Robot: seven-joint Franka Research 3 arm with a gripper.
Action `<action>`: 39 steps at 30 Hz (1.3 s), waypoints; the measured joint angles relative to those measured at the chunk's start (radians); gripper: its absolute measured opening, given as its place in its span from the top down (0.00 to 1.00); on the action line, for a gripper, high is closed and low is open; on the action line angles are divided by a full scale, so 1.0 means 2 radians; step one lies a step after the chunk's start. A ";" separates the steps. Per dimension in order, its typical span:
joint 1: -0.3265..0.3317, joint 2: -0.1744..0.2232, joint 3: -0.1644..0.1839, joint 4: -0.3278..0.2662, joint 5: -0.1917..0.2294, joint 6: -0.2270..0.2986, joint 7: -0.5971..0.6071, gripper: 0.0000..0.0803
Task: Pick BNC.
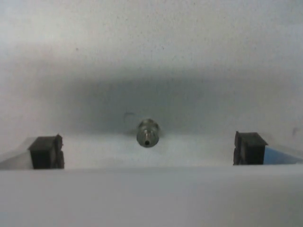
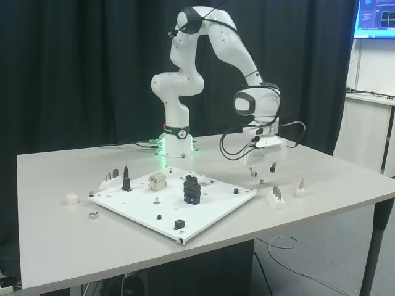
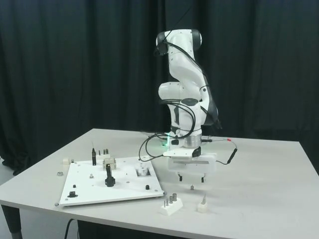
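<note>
- Black curtains behind; grey table (image 2: 321, 185) carrying a white board (image 2: 203, 213) of fixtures, well apart from the work spot.
- BNC (image 1: 147, 133): small metal connector standing upright on bare table, alone, directly below the gripper (image 1: 147, 150) and centred between the black fingertips (image 1: 46, 152). Seen also in first room view (image 2: 261, 180) and second room view (image 3: 191, 187).
- Jaws wide apart, nothing held, hanging just above the connector; no contact yet.
- Nearby: white holder with pins (image 3: 170, 204) and a small white block (image 3: 202, 206), close but clear of the approach.
- Handling judgement: light, rigid, not fragile; round smooth barrel likely slippery and prone to tipping or rolling if nudged off-centre.
- Recommended hold: across the barrel at mid-height, pads square to it, descent straight down.
</note>
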 joint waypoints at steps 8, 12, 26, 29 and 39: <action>0.002 0.017 -0.001 0.001 0.000 0.015 0.000 0.00; 0.007 0.024 -0.005 0.001 -0.001 0.022 0.005 0.00; 0.047 0.039 -0.036 0.002 -0.031 0.031 0.048 0.00; 0.054 0.040 -0.043 0.003 -0.041 0.031 0.057 0.00; 0.059 0.041 -0.052 0.004 -0.051 0.031 0.071 0.00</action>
